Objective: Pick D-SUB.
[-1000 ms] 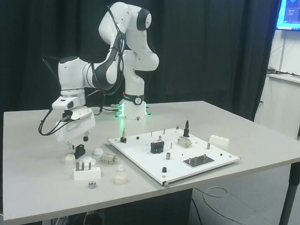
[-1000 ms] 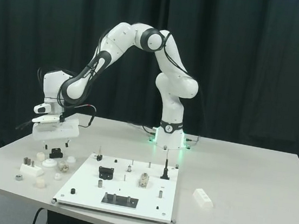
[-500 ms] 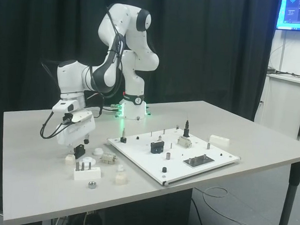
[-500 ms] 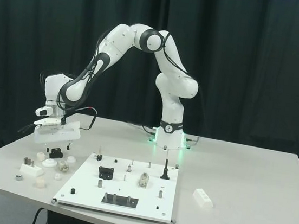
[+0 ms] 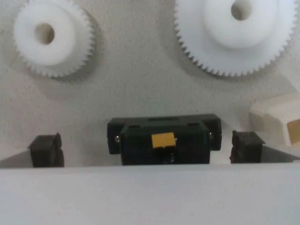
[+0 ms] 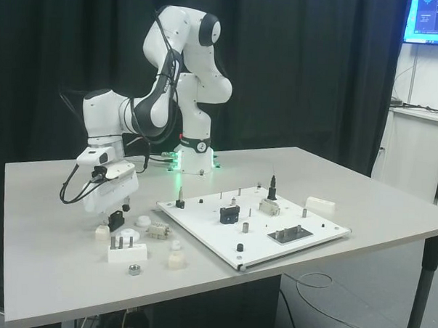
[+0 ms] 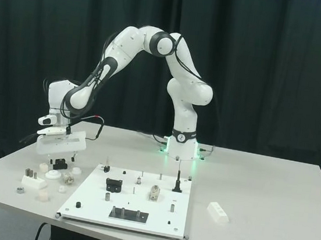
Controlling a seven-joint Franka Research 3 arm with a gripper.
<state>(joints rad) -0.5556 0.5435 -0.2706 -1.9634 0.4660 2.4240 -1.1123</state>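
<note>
The D-SUB (image 5: 164,140) is a black connector lying flat on the grey table, seen in the wrist view straight between my fingertips. My gripper (image 5: 146,149) is open and straddles it, with one black pad (image 5: 46,150) and the other (image 5: 247,147) each a gap away from its ends. From the room the gripper (image 6: 115,212) hangs low over the D-SUB (image 6: 116,220), left of the white board. The second room view also shows the gripper (image 7: 62,158) just above the D-SUB (image 7: 59,165).
Two white gears (image 5: 47,36) (image 5: 240,28) lie just beyond the D-SUB, and a pale connector (image 5: 279,119) lies beside one fingertip. A white block with pegs (image 6: 126,251), a nut (image 6: 135,269) and small white parts sit nearby. The white assembly board (image 6: 202,215) carries several fixtures.
The hand has sunk a little and now sits lower over the D-SUB. The parts on the table have not moved.
</note>
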